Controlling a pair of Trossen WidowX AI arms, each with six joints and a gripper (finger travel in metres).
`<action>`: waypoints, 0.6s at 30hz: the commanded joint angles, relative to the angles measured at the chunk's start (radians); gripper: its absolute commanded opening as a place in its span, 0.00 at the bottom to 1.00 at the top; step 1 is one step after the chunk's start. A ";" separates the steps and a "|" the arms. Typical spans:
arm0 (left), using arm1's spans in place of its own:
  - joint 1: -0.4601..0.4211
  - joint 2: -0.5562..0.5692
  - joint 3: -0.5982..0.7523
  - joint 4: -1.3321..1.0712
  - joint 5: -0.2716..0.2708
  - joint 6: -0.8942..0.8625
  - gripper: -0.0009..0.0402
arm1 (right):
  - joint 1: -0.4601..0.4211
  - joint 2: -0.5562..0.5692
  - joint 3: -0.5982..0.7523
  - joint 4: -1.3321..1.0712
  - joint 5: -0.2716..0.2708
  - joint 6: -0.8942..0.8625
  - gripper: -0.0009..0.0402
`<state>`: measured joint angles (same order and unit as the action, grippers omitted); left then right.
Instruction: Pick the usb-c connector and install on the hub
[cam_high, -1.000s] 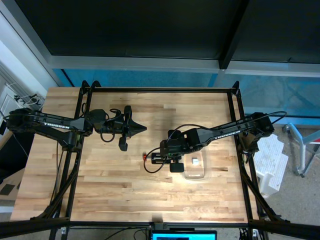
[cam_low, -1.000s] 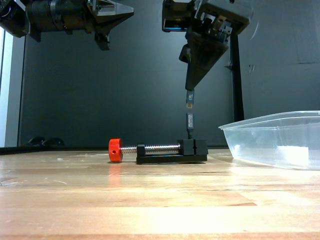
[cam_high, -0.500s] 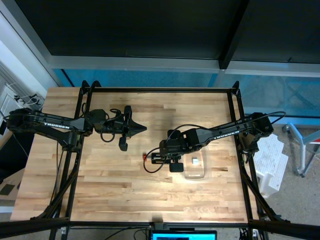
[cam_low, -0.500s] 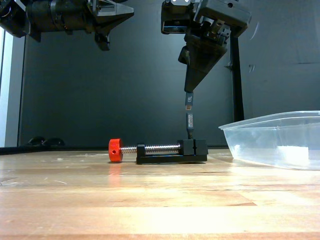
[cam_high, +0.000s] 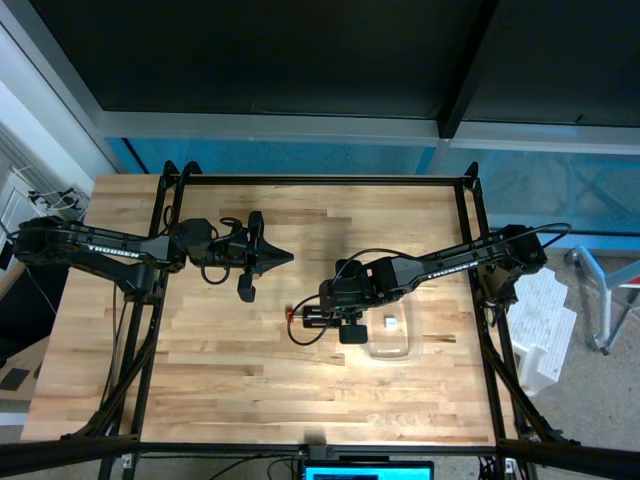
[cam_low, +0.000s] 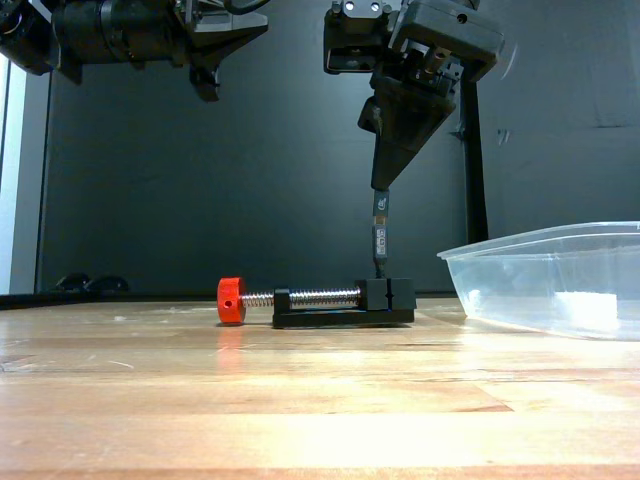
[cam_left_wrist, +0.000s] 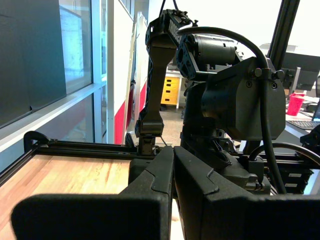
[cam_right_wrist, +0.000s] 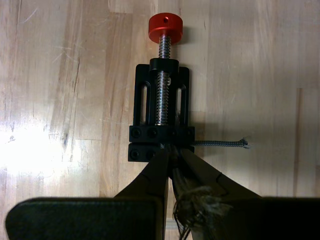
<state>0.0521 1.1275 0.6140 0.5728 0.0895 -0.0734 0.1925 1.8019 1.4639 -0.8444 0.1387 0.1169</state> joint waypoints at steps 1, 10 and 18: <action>0.000 0.000 0.000 0.000 0.000 0.000 0.02 | 0.000 0.000 -0.002 0.003 -0.001 0.000 0.02; 0.000 0.000 0.000 0.000 0.000 0.000 0.02 | 0.000 0.000 -0.005 0.003 -0.001 0.000 0.02; 0.000 0.000 0.000 0.000 0.000 0.000 0.02 | 0.000 0.000 -0.012 0.015 -0.009 0.000 0.02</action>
<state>0.0521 1.1271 0.6144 0.5732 0.0895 -0.0731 0.1917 1.8019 1.4536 -0.8345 0.1333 0.1169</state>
